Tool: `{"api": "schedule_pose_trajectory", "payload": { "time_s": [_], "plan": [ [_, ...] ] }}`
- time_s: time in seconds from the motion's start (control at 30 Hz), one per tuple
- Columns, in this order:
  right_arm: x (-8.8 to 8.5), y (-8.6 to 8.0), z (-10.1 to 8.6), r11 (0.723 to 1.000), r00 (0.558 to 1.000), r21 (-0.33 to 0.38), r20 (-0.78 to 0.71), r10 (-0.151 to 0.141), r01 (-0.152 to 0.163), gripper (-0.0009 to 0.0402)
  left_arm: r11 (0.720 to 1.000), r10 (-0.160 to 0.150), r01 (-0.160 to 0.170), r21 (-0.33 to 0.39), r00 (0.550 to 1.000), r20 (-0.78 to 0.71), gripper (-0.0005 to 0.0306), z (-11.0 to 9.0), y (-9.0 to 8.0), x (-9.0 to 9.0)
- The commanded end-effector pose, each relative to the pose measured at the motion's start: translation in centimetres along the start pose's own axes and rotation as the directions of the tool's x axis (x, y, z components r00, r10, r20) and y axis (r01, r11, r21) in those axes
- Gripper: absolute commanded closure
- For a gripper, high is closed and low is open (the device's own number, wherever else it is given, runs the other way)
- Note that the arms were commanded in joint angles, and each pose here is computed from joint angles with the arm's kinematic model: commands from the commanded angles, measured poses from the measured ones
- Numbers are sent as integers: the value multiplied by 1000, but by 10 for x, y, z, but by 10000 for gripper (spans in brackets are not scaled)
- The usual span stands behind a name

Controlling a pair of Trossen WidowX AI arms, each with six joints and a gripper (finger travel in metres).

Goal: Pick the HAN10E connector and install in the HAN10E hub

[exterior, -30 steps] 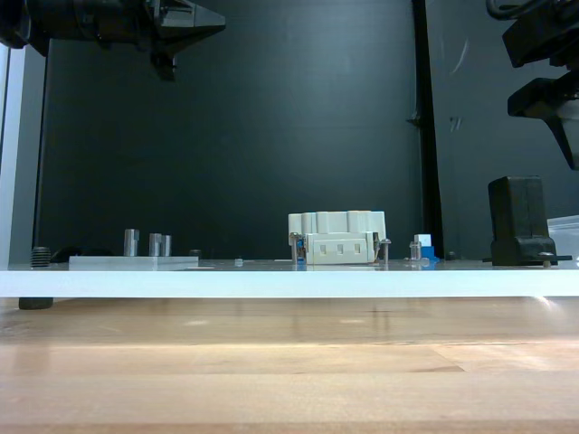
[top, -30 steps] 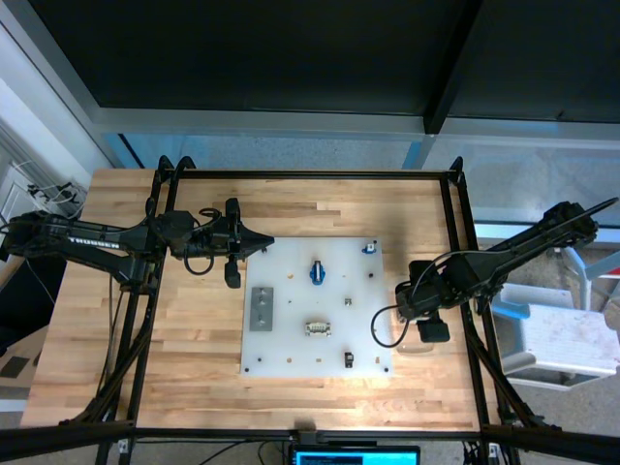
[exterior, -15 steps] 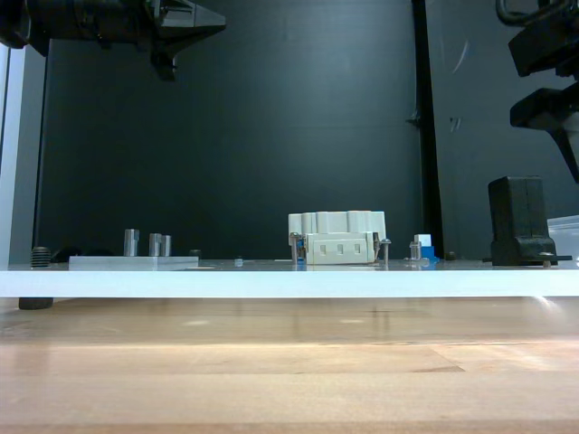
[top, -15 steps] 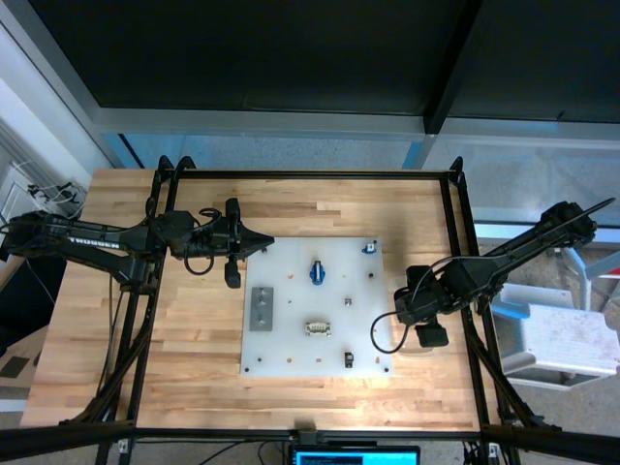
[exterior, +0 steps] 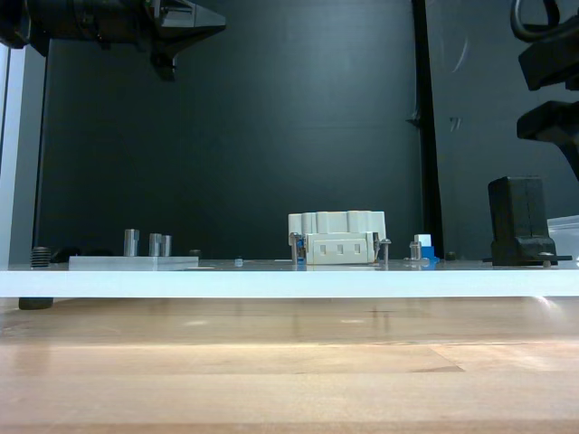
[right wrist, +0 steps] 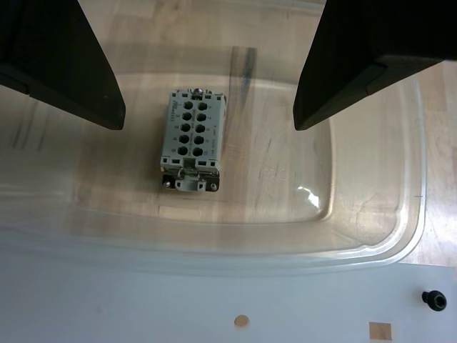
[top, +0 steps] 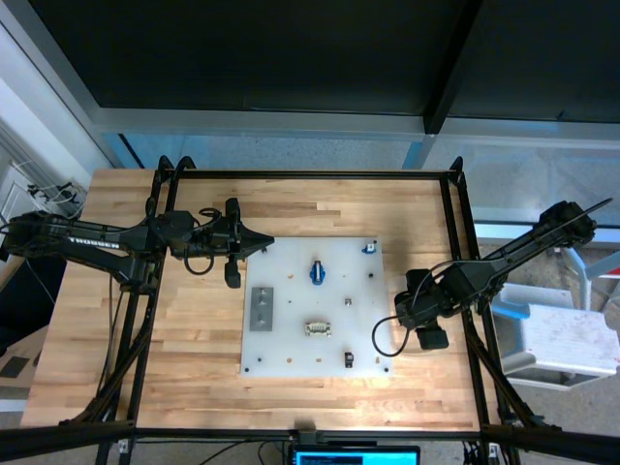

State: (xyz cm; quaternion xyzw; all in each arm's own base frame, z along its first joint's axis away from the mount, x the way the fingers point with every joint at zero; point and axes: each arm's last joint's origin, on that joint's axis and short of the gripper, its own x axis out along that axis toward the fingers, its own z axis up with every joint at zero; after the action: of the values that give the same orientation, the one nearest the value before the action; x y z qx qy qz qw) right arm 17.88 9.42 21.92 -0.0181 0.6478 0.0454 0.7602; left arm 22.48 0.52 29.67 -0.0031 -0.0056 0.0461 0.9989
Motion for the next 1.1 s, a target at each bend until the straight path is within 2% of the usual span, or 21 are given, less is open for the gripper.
{"api": "schedule_pose_trajectory", "payload": {
  "time_s": [0.03, 0.5, 0.77, 1.03, 1.1],
  "plan": [
    [6, 1, -2, 1000, 1000, 13, 2, 6, -6, 69, 1000, 0, 0, 0, 1000, 0, 300, 0, 0, 0],
    [15, 3, -7, 1000, 1000, 2, -2, 12, -12, 73, 1000, 0, 0, 0, 1000, 0, 300, 0, 0, 0],
    [29, 10, -4, 1000, 999, -11, -36, 0, 0, 73, 1000, 0, 0, 0, 1000, 0, 300, 0, 0, 0],
    [37, 14, -1, 1000, 1000, -9, -23, 13, -14, 73, 1000, 0, 0, 0, 1000, 0, 300, 0, 0, 0],
    [40, 14, -1, 1000, 999, -10, -32, 26, -27, 73, 1000, 0, 0, 0, 1000, 0, 300, 0, 0, 0]
  ]
}}
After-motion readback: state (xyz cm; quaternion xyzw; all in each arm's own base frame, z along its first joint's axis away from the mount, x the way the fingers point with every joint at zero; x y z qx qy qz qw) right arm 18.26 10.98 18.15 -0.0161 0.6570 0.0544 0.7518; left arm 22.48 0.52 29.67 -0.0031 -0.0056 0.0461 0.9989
